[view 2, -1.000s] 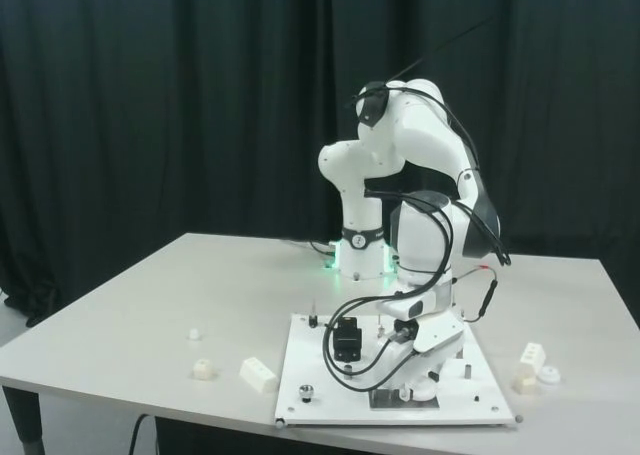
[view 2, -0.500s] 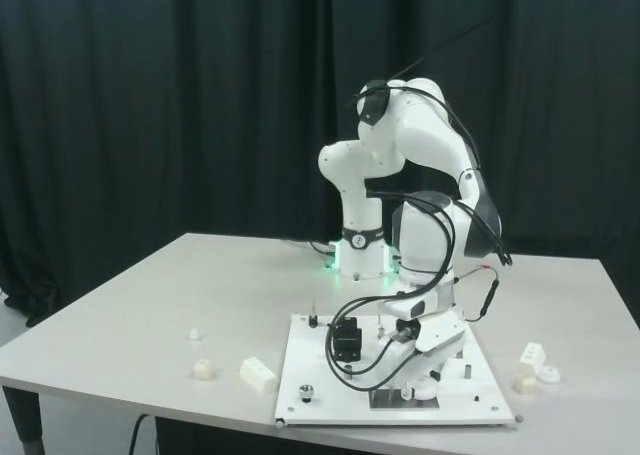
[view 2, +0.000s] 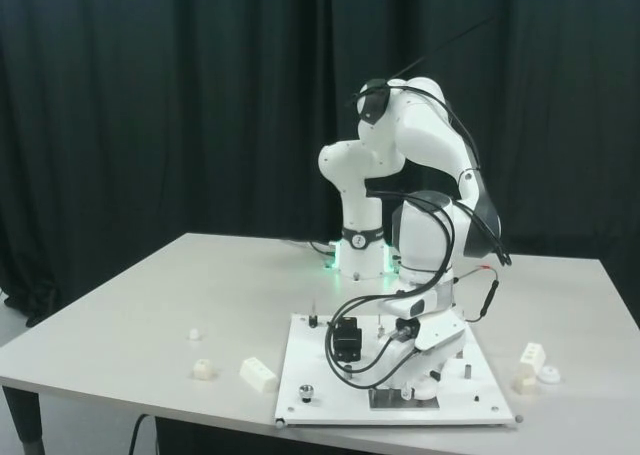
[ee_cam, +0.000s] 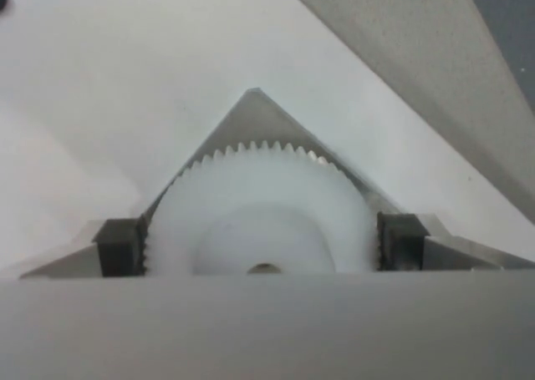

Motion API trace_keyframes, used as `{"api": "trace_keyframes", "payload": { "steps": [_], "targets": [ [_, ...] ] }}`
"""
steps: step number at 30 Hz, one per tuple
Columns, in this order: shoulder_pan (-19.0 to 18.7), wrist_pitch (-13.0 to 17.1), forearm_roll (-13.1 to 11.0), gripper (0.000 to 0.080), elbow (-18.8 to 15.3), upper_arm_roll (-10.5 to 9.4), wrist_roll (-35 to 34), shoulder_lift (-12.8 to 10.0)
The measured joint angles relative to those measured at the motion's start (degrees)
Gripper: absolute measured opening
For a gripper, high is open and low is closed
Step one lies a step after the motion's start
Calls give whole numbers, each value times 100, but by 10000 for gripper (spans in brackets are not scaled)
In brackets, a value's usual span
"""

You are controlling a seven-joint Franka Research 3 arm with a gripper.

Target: Insert large gear.

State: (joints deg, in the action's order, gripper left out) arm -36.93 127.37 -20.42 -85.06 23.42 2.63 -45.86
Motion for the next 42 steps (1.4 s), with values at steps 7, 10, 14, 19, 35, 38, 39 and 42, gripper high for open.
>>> {"api": "trace_keyframes", "payload": {
  "steps": [7, 10, 14, 19, 35, 38, 39, 42],
  "targets": [
    [-15, 73, 5, 596, -60, 0, 0, 29],
    [-19, 76, 13, 596, -66, 1, 0, 31],
    [-32, 75, 55, 596, -88, 3, 0, 45],
    [-59, 66, 58, 718, -119, 9, -105, 111],
    [-395, 15, 574, 797, -502, 97, -2008, 685],
    [-467, 15, 719, 800, -567, 99, -2232, 767],
    [-487, 15, 766, 800, -587, 101, -2307, 789],
    [-535, 15, 878, 800, -629, 106, -2500, 829]
  ]
}}
